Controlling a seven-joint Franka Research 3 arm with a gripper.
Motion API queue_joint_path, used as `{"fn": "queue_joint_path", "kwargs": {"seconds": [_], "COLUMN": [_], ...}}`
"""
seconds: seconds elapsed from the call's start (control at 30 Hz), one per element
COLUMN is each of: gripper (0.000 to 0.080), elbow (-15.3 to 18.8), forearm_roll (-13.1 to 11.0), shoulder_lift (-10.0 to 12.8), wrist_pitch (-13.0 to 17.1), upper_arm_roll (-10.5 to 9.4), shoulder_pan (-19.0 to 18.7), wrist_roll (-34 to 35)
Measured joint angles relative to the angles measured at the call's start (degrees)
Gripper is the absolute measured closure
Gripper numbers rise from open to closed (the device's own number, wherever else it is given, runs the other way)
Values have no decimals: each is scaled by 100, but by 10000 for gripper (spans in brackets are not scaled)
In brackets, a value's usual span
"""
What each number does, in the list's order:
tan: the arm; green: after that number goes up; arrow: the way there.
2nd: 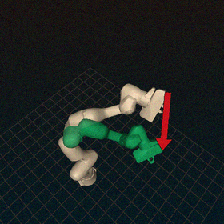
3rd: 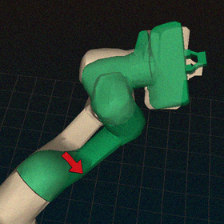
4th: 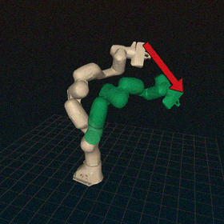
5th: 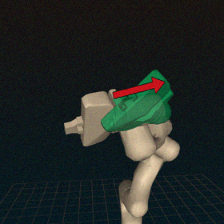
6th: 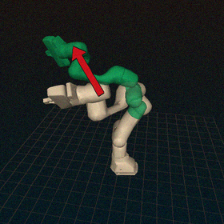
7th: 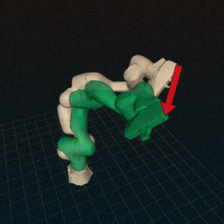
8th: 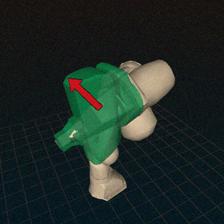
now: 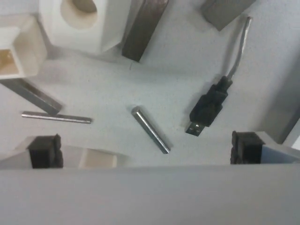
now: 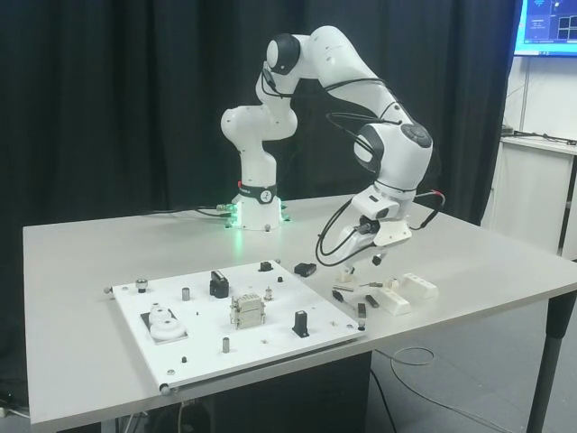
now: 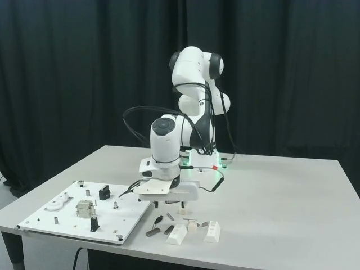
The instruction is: Remove round peg 3.
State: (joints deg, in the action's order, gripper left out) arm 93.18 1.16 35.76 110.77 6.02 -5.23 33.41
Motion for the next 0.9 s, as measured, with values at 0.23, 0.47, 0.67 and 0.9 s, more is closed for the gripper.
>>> {"fn": "queue_joint_path", "kwargs": {"seconds": [0.23,0.47,0.67,0.9], "gripper": [3,3,3,3], "elbow": [4,4,5,9], "forearm_roll": [0,0,0,0], "shoulder_lift": [-26,-41,-48,-52], "wrist_pitch": [26,66,141,219], "upper_arm_roll": [16,28,45,68], "shoulder_pan": [1,1,2,13], "wrist_roll": [15,47,56,56]}}
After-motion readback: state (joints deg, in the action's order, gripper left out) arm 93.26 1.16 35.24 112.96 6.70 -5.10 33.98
